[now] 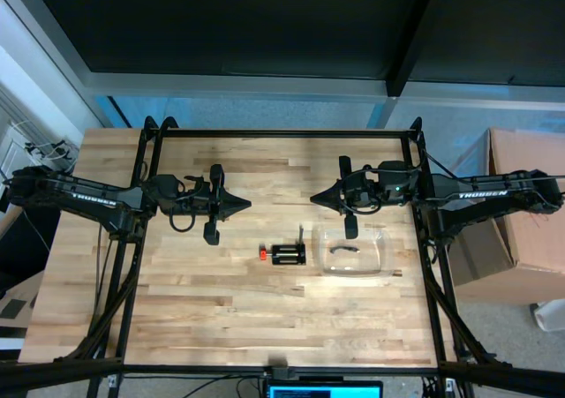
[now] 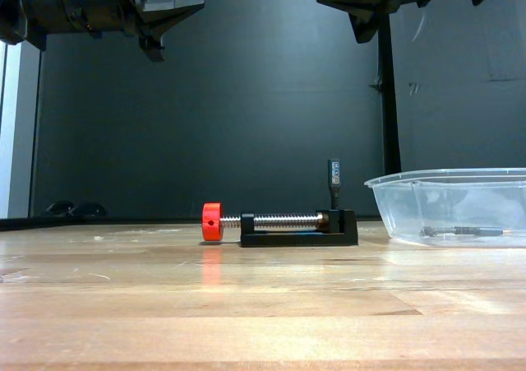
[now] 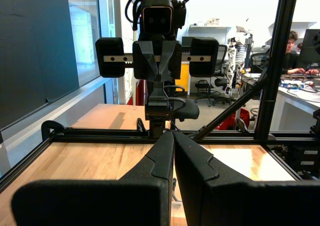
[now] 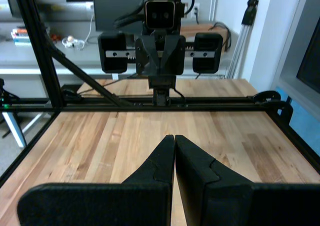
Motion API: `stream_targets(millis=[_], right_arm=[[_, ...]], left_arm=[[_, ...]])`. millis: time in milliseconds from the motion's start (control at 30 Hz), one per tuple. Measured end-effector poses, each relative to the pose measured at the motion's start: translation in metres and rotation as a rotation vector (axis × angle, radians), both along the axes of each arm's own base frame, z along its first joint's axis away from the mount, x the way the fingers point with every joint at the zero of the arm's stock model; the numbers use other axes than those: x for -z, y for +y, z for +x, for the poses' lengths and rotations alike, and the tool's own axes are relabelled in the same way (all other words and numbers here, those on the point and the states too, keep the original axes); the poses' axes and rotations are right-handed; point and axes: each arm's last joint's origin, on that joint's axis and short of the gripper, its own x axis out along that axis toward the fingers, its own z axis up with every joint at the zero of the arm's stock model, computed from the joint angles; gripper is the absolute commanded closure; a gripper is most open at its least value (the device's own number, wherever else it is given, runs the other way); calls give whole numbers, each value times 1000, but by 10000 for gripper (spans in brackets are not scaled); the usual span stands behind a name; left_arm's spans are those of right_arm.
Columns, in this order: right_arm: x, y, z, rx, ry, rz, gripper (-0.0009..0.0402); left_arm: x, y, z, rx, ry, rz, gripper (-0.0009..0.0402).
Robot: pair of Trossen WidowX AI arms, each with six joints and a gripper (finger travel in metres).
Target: Remove the USB-C connector from the USB-C receptacle and place in the container
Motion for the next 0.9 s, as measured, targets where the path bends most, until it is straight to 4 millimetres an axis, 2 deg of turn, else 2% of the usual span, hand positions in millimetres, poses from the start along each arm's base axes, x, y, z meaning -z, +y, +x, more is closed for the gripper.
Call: stream_targets(millis=[433,900], right_arm=[[24,-2,-27,19,-166,33,393],[29,-2,-29,42,-164,33,393]], left_arm=[[0,0,0,0,0,0,393],[0,0,0,0,0,0,393]])
